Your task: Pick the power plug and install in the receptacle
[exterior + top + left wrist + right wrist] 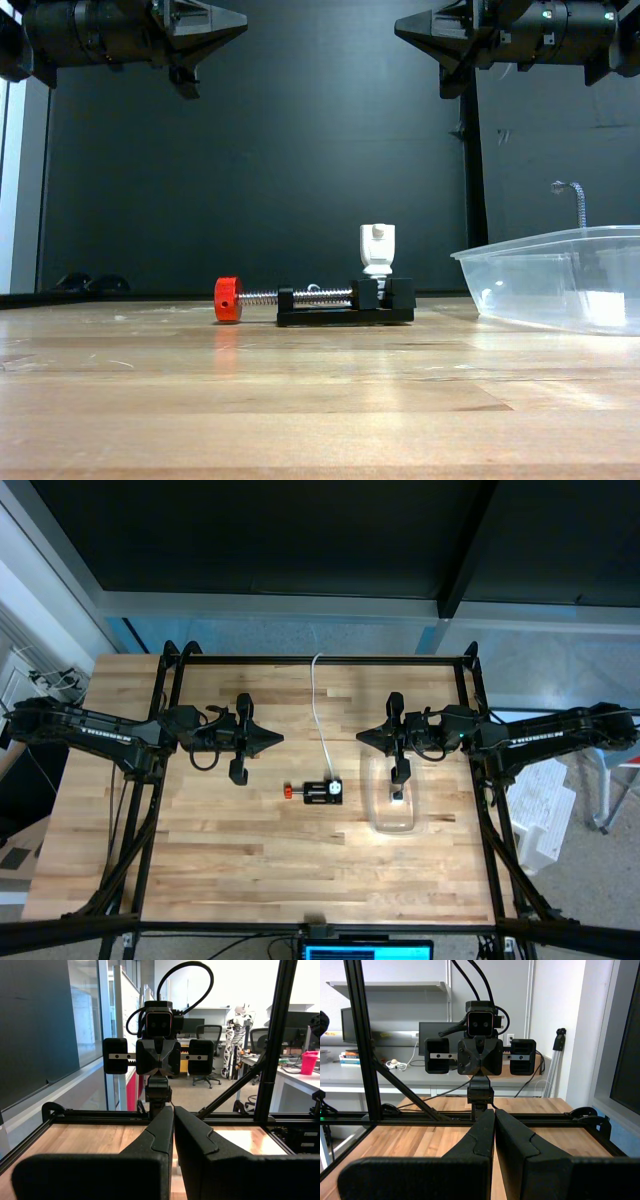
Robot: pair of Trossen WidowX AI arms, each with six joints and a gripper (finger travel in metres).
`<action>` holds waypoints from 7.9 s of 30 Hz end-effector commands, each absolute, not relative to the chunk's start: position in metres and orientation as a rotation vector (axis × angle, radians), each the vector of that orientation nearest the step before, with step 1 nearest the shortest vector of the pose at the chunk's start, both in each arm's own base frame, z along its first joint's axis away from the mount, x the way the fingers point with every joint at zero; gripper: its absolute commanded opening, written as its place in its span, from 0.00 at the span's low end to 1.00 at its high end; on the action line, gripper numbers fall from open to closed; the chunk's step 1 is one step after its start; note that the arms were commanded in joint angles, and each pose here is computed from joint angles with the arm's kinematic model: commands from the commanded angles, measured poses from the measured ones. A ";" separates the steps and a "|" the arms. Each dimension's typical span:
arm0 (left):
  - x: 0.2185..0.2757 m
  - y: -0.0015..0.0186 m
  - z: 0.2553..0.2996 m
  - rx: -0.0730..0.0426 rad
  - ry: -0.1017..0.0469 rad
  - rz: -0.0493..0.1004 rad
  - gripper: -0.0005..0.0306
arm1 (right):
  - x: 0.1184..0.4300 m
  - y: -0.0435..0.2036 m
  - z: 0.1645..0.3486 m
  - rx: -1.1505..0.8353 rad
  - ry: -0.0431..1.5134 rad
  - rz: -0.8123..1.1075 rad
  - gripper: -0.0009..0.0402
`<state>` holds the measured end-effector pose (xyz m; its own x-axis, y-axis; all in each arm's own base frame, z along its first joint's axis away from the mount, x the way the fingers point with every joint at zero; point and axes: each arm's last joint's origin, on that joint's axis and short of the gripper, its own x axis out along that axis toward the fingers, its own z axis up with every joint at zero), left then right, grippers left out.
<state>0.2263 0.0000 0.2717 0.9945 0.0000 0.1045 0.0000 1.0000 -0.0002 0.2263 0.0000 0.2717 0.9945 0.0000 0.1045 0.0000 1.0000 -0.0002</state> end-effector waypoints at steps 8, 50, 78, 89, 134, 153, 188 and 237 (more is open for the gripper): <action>0.2263 0.0001 0.2712 0.000 -0.102 0.001 0.02 | 0.227 0.000 0.267 -0.001 -0.064 0.001 0.02; 0.2263 0.0000 0.2712 0.000 -0.101 0.000 0.02 | 0.178 0.017 0.297 0.025 0.868 0.050 0.02; 0.2263 0.0001 0.2712 0.000 -0.101 0.001 0.02 | 0.180 0.047 0.263 0.005 1.224 0.002 0.24; 0.2263 0.0000 0.2712 0.000 -0.102 0.000 0.02 | 0.192 0.058 0.246 -0.026 1.284 -0.054 0.39; 0.2264 0.0000 0.2711 0.000 -0.101 0.000 0.02 | 0.215 0.069 0.183 0.012 1.236 -0.055 0.32; 0.2264 0.0001 0.2711 0.000 -0.101 0.001 0.02 | 0.214 0.068 0.181 0.012 1.235 -0.081 0.04; 0.2264 0.0001 0.2711 0.000 -0.101 0.001 0.02 | 0.191 0.060 0.206 0.031 1.141 -0.063 0.02; 0.2264 0.0000 0.2711 0.000 -0.101 0.000 0.02 | 0.270 0.068 0.261 -0.040 1.070 -0.089 0.02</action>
<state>0.2263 0.0000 0.2710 0.9950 0.0008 0.1003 -0.0007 1.0000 -0.0003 0.2653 0.0682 0.2605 0.4761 -0.0899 -0.8748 0.0503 0.9959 -0.0749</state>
